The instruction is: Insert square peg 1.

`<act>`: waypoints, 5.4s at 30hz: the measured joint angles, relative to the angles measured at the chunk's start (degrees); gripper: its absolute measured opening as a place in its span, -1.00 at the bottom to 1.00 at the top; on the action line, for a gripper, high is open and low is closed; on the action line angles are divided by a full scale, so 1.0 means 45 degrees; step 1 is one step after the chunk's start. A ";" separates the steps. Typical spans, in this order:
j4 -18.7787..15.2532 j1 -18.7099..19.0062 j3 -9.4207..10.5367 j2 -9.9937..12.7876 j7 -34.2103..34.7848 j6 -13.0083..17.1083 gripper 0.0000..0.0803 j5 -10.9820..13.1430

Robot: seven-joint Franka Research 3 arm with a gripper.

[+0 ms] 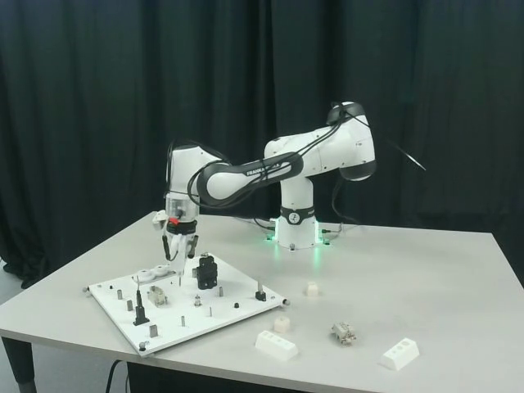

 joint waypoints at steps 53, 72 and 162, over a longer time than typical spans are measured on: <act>-0.0258 -0.0028 0.0456 0.0038 -0.0106 -0.0179 -0.94 0.0107; -0.0258 0.0212 0.0511 0.0038 -0.0107 0.0330 -0.94 0.0113; -0.0576 0.0243 -0.0002 -0.0029 -0.0656 0.0688 0.99 -0.0007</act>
